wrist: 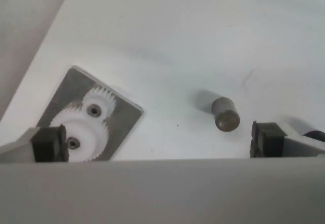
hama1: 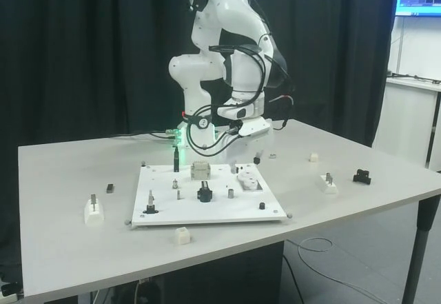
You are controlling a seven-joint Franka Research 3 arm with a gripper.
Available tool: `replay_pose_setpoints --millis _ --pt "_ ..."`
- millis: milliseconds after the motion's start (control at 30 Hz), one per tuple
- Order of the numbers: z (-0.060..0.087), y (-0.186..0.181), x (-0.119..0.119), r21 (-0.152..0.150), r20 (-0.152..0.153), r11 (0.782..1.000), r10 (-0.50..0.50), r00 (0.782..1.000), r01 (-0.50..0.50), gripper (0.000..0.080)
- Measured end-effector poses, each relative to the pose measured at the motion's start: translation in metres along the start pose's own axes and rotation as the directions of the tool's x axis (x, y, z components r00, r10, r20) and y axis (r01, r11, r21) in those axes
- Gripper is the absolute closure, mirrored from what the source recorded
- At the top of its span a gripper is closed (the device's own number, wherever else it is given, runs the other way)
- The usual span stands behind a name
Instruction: Pick round peg 2.
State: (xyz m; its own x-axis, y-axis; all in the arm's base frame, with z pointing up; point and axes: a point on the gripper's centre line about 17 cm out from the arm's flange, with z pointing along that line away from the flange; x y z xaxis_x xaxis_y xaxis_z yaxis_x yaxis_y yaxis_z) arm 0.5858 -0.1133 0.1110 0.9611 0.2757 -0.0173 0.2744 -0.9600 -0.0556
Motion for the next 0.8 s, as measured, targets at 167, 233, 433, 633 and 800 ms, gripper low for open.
replay_pose_setpoints --millis 167,233,433,633,800 --pt "-0.003 -0.001 0.0 0.002 0.0 1.0 0.002 1.0 -0.002 0.0003" --pt "-0.005 -0.003 0.001 0.003 -0.001 1.0 0.012 1.0 -0.012 0.0003" --pt "-0.01 -0.018 0.009 0.015 -0.009 0.998 0.06 0.998 -0.06 0.0003" --pt "-0.015 -0.053 0.024 0.052 -0.017 0.993 0.104 0.994 -0.103 0.0003" --pt "-0.021 -0.091 0.04 0.08 -0.021 0.987 0.142 0.99 -0.14 0.0003"
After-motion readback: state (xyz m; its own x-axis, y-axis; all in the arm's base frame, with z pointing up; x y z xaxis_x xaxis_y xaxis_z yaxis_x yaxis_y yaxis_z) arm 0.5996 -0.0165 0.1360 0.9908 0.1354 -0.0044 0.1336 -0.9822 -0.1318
